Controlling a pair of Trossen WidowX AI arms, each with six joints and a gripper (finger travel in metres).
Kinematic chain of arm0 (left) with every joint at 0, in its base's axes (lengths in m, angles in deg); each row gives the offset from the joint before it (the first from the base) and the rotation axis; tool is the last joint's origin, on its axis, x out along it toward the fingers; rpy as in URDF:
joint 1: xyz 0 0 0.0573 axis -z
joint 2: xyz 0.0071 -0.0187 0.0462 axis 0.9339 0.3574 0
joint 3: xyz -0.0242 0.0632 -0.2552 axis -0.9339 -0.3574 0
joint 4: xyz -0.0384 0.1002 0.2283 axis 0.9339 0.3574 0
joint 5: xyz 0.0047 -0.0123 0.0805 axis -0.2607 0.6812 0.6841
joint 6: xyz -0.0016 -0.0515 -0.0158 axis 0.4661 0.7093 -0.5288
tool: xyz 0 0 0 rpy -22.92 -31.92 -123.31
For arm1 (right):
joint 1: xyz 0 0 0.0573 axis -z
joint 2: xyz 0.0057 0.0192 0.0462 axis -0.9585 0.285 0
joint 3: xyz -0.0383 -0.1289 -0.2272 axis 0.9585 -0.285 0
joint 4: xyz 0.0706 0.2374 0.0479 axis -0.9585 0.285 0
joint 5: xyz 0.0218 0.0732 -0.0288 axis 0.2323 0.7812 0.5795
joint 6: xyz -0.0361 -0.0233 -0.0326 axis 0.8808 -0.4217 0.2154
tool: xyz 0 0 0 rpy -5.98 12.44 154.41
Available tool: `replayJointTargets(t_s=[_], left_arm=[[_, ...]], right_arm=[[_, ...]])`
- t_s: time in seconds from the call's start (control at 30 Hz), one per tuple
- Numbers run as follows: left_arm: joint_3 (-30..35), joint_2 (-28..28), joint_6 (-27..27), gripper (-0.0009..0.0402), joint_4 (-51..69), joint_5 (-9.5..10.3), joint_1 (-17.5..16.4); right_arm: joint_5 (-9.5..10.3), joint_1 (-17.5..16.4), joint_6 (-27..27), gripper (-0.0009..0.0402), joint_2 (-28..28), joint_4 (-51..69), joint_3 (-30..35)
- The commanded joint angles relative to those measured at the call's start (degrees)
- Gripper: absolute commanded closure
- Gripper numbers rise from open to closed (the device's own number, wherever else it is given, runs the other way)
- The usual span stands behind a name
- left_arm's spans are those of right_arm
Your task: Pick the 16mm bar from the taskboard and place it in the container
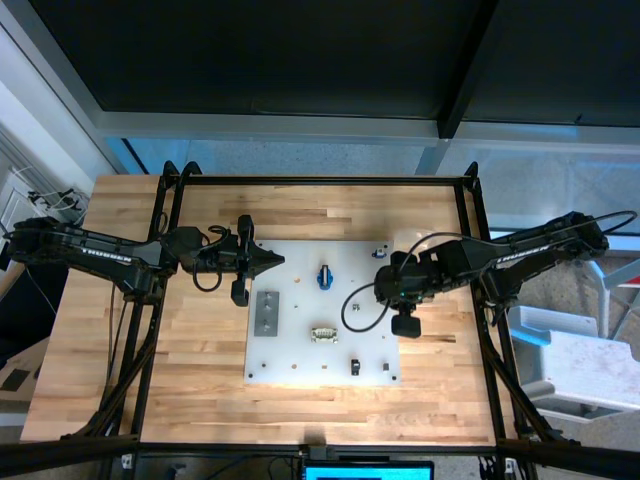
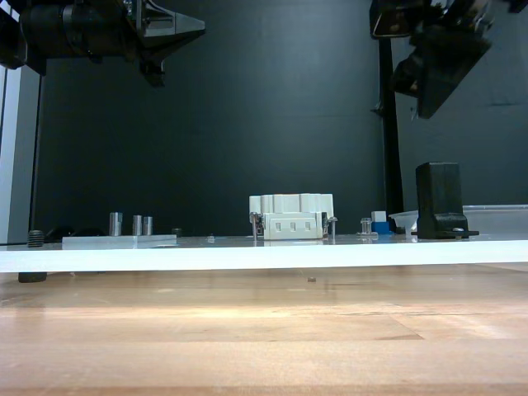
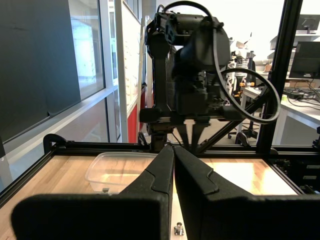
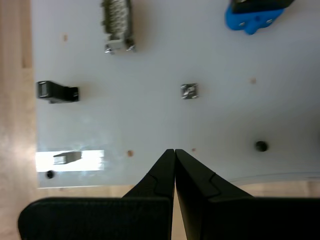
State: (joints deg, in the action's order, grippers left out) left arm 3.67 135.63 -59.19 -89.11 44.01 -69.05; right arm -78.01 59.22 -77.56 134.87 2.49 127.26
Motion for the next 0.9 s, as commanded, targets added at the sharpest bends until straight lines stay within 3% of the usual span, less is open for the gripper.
replayJointTargets(t_s=[0.03, 0.4, 0.9], left_arm=[[0.0, 0.0, 0.0, 0.0393, 0.0, -0.02, 0.0], [0.0, 0.0, 0.0, 0.0393, 0.0, -0.02, 0.0], [0.0, 0.0, 0.0, 0.0393, 0.0, -0.02, 0.0]], right_arm=[[0.00, -2.0, -2.1, 0.0393, 0.5, 0.0, 0.0], [0.00, -8.9, -9.2, 0.0393, 3.5, -0.2, 0.2], [-0.07, -14.2, -13.1, 0.0393, 11.4, 2.3, 8.0]])
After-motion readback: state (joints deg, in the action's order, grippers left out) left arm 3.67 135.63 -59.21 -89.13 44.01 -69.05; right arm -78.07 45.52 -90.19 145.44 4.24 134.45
